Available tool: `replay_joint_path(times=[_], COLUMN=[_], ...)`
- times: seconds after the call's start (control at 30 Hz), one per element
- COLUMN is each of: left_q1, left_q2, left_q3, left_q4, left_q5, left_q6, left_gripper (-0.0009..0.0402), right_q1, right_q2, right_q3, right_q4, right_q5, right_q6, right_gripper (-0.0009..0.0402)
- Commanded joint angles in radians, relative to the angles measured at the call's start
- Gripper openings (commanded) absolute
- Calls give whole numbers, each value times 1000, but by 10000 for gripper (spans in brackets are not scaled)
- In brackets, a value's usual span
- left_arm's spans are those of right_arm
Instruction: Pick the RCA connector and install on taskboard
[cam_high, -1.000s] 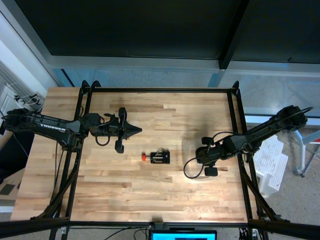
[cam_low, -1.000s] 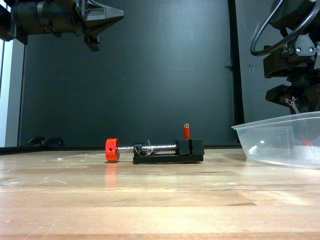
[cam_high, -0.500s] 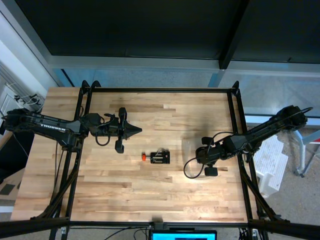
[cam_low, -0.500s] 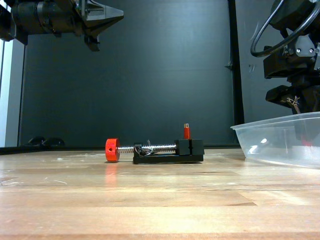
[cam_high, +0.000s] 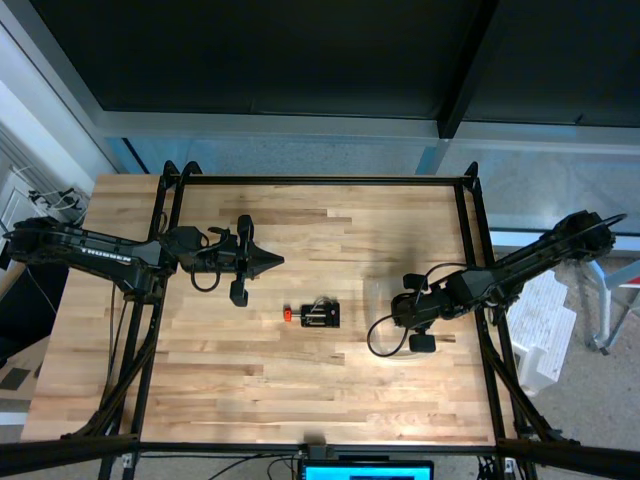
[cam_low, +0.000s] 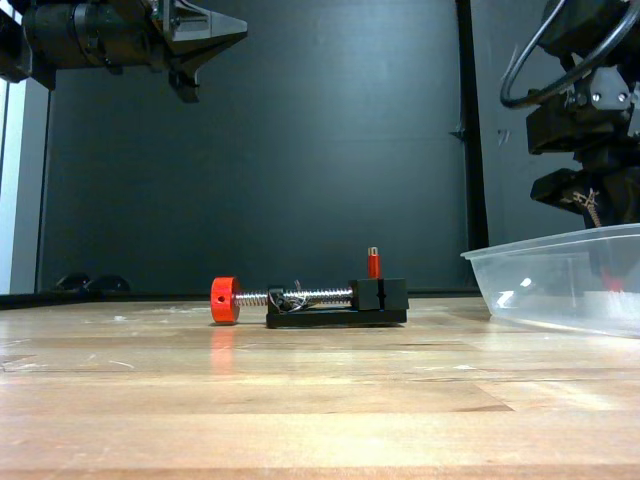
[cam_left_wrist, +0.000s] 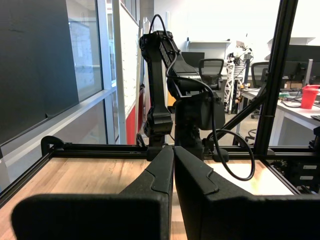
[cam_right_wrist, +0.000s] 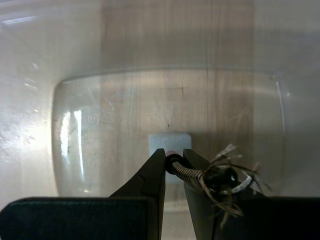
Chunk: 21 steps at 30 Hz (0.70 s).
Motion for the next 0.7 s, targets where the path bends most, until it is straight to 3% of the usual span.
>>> replay_joint_path(times=[0.03,0.7], left_q1=[0,0], left_q2=[0,0], left_q3=[0,0], left_q4=[0,0], left_q5=[0,0], left_q6=[0,0], left_gripper=[0,0], right_q1=[0,-1], right_q2=[-12,-87], right_q3=[19,187], right_q4=[-29,-224], right_q5=[-1,-6], right_q6=[0,0], right_gripper=[0,0])
